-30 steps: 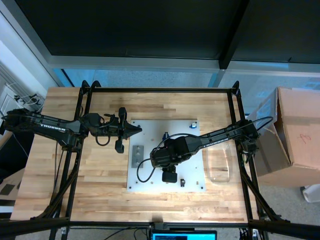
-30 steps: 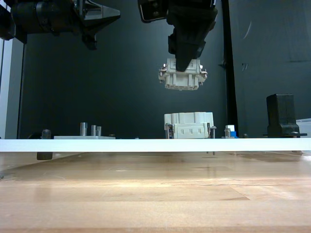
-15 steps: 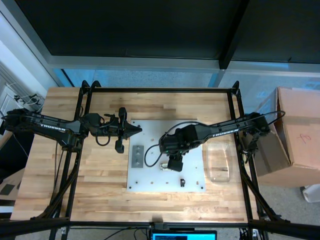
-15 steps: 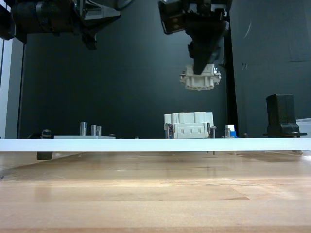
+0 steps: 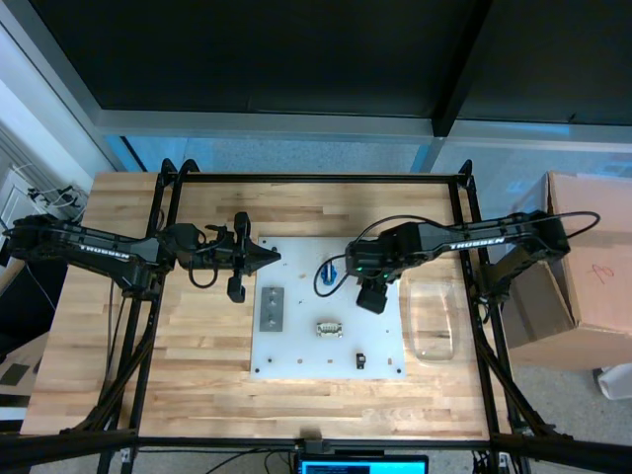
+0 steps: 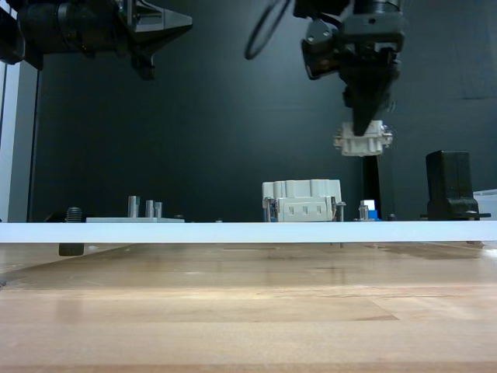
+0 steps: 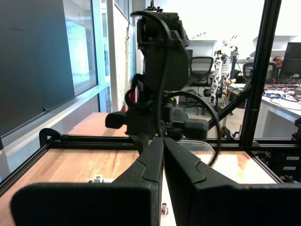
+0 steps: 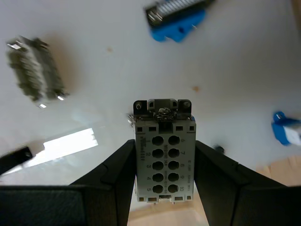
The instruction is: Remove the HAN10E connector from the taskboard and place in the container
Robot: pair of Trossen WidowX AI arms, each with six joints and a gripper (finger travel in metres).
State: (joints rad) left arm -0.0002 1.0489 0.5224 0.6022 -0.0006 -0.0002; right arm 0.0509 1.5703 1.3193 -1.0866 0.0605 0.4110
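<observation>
Overhead and table-level views, both on the taskboard (image 5: 296, 348).

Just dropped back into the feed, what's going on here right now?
The right gripper is shut on the HAN10E connector and holds it in the air, clear of its seat on the taskboard. In the high view it hangs between that seat and the clear container, not yet over the container. The left gripper hovers shut above the board's left edge, holding nothing.
</observation>
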